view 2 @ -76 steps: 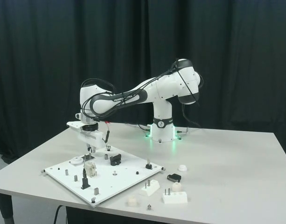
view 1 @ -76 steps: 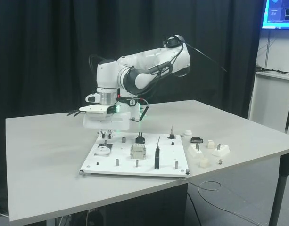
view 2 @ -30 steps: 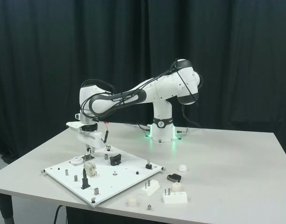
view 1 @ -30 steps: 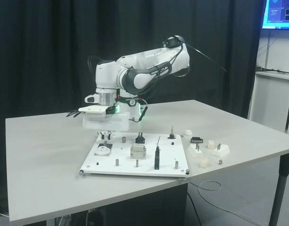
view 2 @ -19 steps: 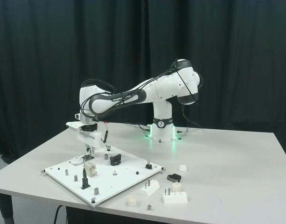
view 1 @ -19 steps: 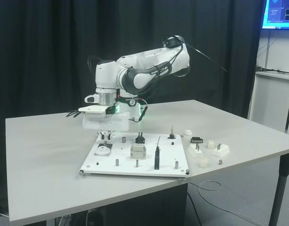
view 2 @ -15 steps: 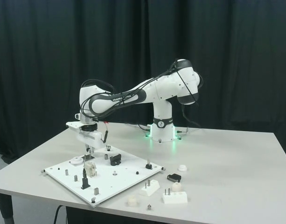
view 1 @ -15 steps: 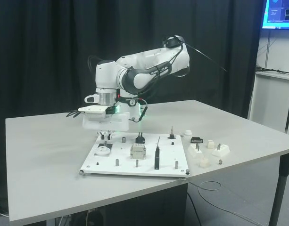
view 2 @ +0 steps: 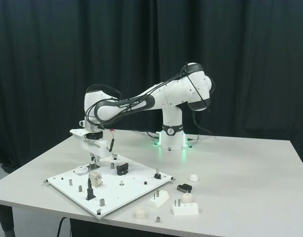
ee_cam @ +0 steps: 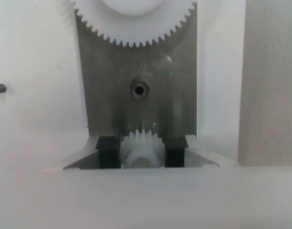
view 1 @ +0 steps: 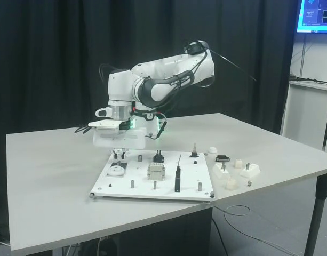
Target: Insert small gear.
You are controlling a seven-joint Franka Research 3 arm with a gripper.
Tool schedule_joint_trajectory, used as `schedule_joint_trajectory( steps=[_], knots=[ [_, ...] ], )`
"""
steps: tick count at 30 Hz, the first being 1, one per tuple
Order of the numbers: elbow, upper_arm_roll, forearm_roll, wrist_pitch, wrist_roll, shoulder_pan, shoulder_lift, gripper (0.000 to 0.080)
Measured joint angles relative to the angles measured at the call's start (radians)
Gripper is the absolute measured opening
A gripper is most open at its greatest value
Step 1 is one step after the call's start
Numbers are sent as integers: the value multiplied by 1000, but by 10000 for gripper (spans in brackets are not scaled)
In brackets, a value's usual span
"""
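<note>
Small gear [ee_cam: 141, 149] sits clamped between the two black fingers [ee_cam: 107, 151] of the gripper [ee_cam: 141, 153] — held above the grey metal plate [ee_cam: 136, 90], near its shaft hole [ee_cam: 139, 89] — large white gear [ee_cam: 134, 21] beyond.

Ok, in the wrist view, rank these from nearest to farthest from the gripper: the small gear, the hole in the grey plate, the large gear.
1. The small gear, held between the black fingers of the gripper.
2. The hole, mid-plate on the grey plate, just beyond the small gear.
3. The large gear, at the plate's far end, past the hole.
</note>
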Motion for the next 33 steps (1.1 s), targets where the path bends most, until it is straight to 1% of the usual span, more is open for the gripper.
schedule_joint_trajectory(
  steps=[25, 28, 30, 31, 33],
  knots=[
    [5, 0, -2, -5, 6, -4, 0, 195],
    [8, -4, -3, -12, 23, -3, 0, 195],
    [11, -12, -10, -18, 38, -1, 0, 195],
    [12, -17, -16, -22, 46, 0, 0, 392],
    [14, -29, -27, -34, 59, 3, 0, 392]
  ],
)
